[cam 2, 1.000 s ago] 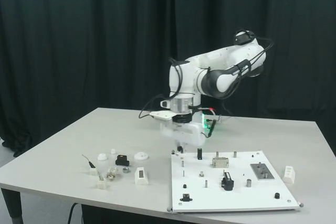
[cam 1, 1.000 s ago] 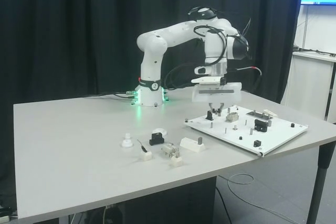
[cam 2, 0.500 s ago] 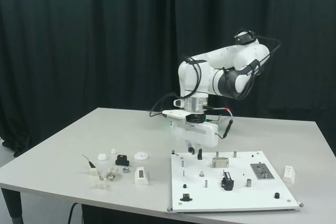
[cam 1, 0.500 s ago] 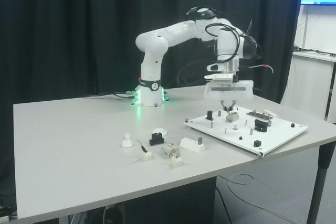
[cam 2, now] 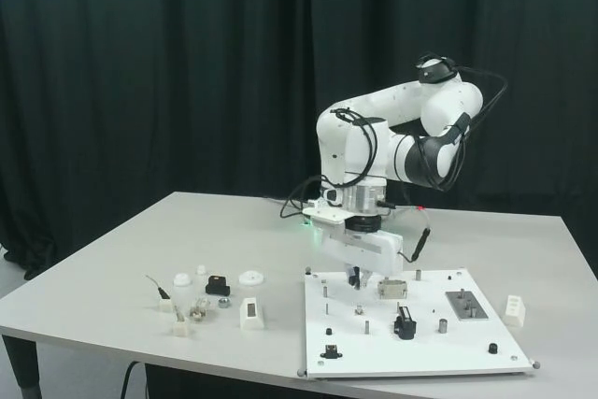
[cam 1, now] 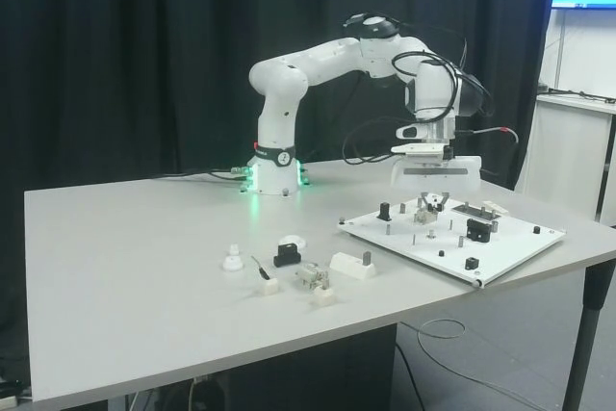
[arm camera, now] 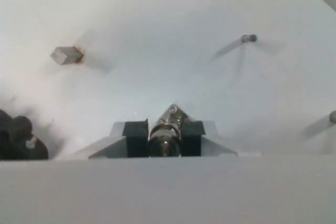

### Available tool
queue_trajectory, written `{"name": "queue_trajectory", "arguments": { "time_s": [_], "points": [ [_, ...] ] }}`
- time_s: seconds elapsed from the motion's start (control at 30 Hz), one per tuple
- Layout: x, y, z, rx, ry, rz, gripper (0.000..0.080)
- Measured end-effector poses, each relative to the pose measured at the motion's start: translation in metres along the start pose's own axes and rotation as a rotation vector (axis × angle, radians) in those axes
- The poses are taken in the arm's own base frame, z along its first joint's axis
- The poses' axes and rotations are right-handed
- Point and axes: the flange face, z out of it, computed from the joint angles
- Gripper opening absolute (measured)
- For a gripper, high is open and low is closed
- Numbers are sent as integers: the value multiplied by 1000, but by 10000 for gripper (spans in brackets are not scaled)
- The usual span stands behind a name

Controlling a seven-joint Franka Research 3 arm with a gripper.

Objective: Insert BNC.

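In the wrist view my gripper (arm camera: 165, 140) is shut on a metal BNC connector (arm camera: 170, 115), which sits upright between the two black pads (arm camera: 135, 139). It hangs a little above the white task board (arm camera: 157, 35). The first room view shows the gripper (cam 1: 431, 202) over the middle of the board (cam 1: 500, 257), just above its fixtures. From the second room view the gripper (cam 2: 358, 277) is above the board's (cam 2: 420, 357) far left part. I cannot pick out a BNC socket on the board.
Below the gripper the board carries a small grey block (arm camera: 67, 54), thin metal pins (arm camera: 248, 38) and a black part (arm camera: 18, 140). Several loose white and black parts (cam 1: 286, 255) lie on the grey table (cam 1: 125, 267) beside the board. A green light (cam 1: 252, 175) glows at the arm's base.
The arm has swung with the connector from the board's edge nearest the loose parts to over its middle, rightward in both room views. The gripper stays shut.
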Motion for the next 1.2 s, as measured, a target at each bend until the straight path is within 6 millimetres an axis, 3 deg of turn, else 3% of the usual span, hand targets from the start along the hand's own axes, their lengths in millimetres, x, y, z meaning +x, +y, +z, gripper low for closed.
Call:
{"name": "queue_trajectory", "arguments": {
  "time_s": [0.6, 1.2],
  "points": [
    [11, -8, 19, -26, 8, 8, 124],
    [-1, -6, 28, -54, -12, -11, 124]
  ]
}}
